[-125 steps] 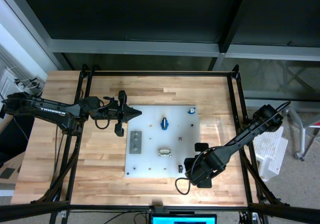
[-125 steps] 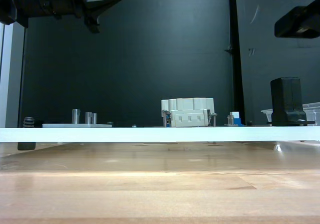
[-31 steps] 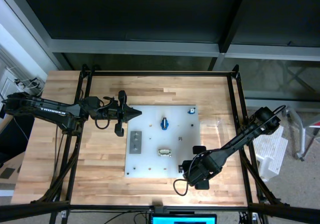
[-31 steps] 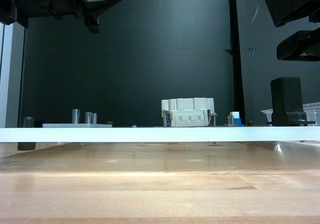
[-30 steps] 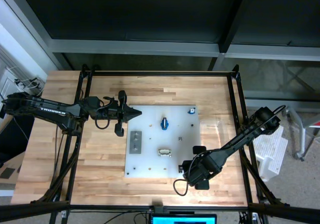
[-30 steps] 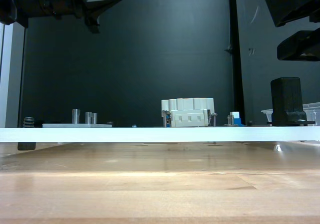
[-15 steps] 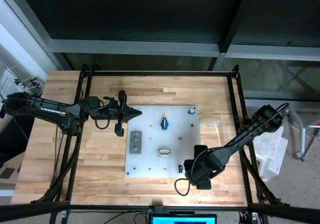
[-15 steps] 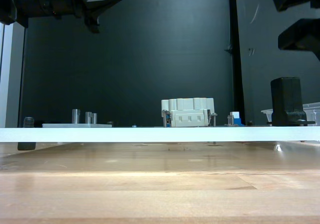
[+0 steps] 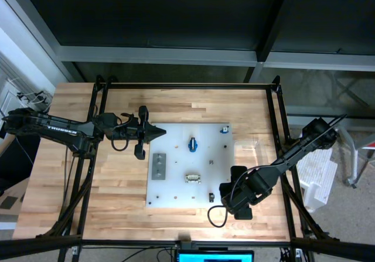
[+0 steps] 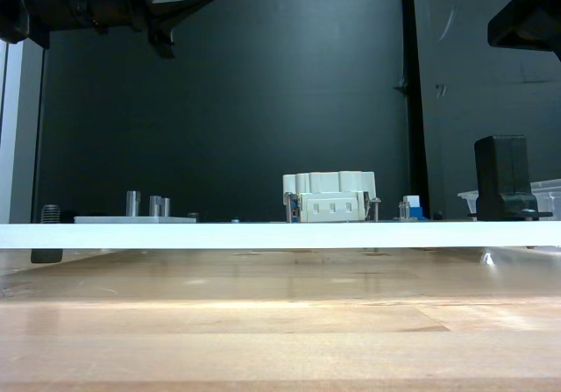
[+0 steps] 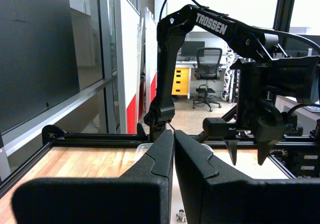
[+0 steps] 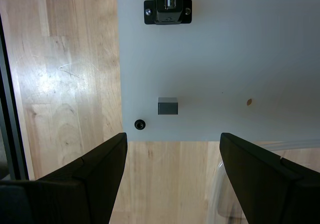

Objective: Pick the 16mm bar and install on taskboard

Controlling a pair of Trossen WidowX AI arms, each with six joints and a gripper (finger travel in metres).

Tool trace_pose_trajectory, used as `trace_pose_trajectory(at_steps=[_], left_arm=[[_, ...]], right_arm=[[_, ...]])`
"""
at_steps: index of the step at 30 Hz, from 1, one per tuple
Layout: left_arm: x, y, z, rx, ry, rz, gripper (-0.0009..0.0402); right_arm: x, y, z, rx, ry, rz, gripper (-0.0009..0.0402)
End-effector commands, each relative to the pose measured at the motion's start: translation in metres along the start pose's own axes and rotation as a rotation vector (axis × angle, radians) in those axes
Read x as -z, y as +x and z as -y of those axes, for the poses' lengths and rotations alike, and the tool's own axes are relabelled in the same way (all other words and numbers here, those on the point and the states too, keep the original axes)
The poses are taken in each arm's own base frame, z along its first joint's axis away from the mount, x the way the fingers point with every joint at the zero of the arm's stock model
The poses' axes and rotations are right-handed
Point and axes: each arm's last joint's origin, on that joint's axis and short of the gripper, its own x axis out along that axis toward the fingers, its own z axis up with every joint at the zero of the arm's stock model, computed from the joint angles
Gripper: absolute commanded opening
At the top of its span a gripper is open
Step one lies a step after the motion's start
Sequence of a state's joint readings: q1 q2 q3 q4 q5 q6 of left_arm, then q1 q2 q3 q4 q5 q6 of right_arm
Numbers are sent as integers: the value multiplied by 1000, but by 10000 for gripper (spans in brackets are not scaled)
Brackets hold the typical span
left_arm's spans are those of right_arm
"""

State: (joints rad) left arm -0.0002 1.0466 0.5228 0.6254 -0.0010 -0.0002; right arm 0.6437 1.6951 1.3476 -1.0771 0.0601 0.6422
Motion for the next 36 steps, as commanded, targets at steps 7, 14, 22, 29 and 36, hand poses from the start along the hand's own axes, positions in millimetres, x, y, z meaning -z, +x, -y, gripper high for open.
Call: trace_pose_trajectory(at_steps=[7,14,22,29,36], left_arm=[[0,0,0,0,0,0,0],[0,0,0,0,0,0,0],[0,0,0,0,0,0,0],[0,0,0,0,0,-1,0],[0,0,0,0,0,-1,0]], right_arm=[[0,0,0,6,1,8,259],[-5,-8,3,1,1,90,259],[-5,-39,38,8,18,204,258],[3,-55,79,-18,26,366,218],[12,-62,116,-17,10,587,148]])
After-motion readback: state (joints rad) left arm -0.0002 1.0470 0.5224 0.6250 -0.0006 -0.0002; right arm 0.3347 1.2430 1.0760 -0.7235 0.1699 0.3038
